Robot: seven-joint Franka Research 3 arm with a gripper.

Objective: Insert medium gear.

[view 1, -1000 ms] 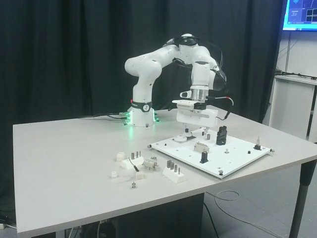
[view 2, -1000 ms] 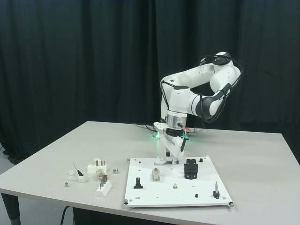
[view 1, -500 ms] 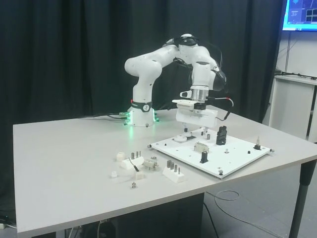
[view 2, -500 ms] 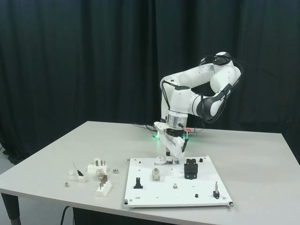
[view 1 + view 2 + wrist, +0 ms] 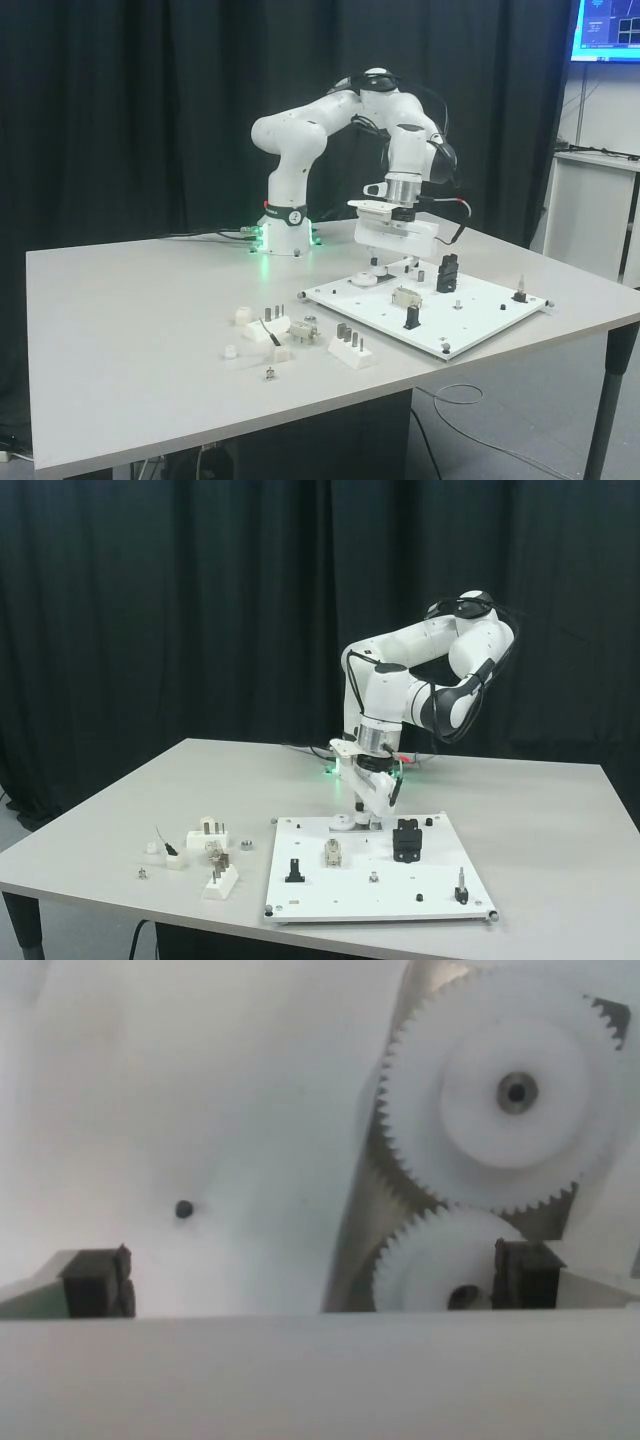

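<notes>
1. Over the last second the claw (image 5: 378, 263) has risen a little from the white board (image 5: 470, 315); nothing else on the desk (image 5: 130, 310) has shifted.
2. In the wrist view the claw (image 5: 310, 1280) is spread wide, its two black fingertips (image 5: 95, 1282) far apart and pinching nothing.
3. The medium gear (image 5: 445, 1265) sits on the board, seated on its peg, directly under the claw and next to one fingertip.
4. Its teeth mesh with those of the large gear (image 5: 505, 1090), which lies flat on a grey plate beside it, a dark shaft end at its centre.
5. A small black hole (image 5: 184, 1209) marks the bare board between the gears and the other fingertip.
6. From the room the white arm (image 5: 420, 665) bends down over the board's far edge, near a black block (image 5: 406, 840).
7. Small white fixtures (image 5: 300, 335) lie on the desk, apart from the board.
</notes>
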